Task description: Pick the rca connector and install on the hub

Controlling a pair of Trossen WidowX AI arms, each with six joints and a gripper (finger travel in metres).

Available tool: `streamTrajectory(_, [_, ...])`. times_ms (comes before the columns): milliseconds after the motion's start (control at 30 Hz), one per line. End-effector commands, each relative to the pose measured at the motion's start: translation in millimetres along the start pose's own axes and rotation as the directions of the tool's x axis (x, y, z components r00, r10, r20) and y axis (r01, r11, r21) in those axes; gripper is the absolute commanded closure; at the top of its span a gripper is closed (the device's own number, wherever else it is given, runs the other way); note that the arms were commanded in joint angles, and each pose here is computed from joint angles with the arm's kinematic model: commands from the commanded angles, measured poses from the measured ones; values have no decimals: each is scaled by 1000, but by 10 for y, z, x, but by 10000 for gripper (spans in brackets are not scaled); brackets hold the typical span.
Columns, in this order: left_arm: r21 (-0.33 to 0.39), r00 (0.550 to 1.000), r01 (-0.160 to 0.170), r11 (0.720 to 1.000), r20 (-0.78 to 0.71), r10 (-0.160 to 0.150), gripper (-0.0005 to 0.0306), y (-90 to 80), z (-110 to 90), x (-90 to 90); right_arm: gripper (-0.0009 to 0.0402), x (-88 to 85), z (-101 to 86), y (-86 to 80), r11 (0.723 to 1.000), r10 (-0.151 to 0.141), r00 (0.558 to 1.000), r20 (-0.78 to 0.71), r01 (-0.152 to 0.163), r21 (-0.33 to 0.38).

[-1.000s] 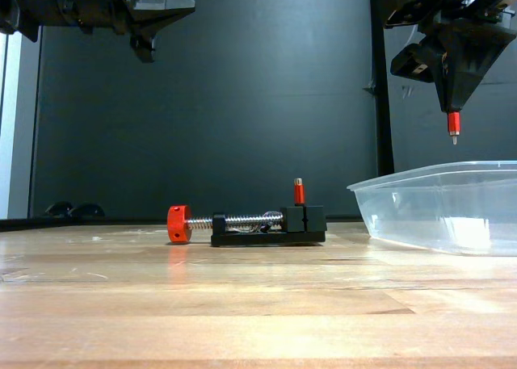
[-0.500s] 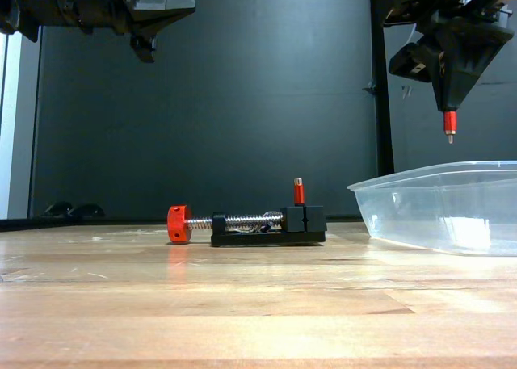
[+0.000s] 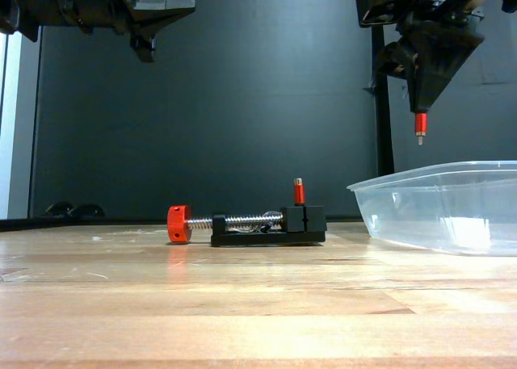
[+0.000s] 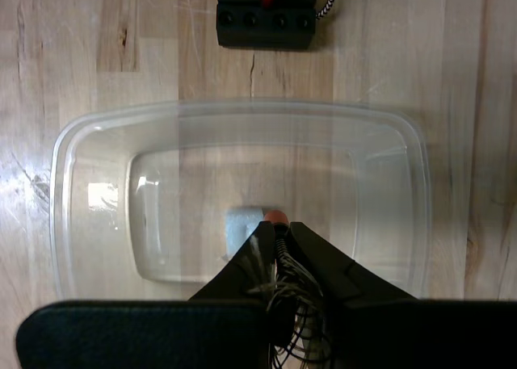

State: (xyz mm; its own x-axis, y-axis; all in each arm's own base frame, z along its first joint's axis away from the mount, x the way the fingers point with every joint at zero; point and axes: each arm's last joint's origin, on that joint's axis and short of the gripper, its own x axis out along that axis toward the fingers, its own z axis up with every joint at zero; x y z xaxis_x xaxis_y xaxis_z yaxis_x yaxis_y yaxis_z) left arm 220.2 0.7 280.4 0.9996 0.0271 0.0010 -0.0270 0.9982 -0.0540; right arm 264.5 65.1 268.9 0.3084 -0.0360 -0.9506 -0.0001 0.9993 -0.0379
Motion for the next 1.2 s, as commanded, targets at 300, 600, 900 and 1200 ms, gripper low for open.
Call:
streamTrajectory(300, [0,1000,0,1000,0,0,300,0,-1,1,393,88,239,27,1000,-3,1000,7,3,9])
streamTrajectory(600, [0,1000,0,1000,0,0,300,0,-1,1,393,146,434,35,1000,-6,1000,12,5,21])
streamTrajectory(900, [0,1000,0,1000,0,0,300,0,-1,1,393,213,590,47,1000,-7,1000,16,7,31])
streamTrajectory(1200, [0,1000,0,1000,0,0,300,0,-1,1,393,298,757,62,999,-9,1000,22,8,39])
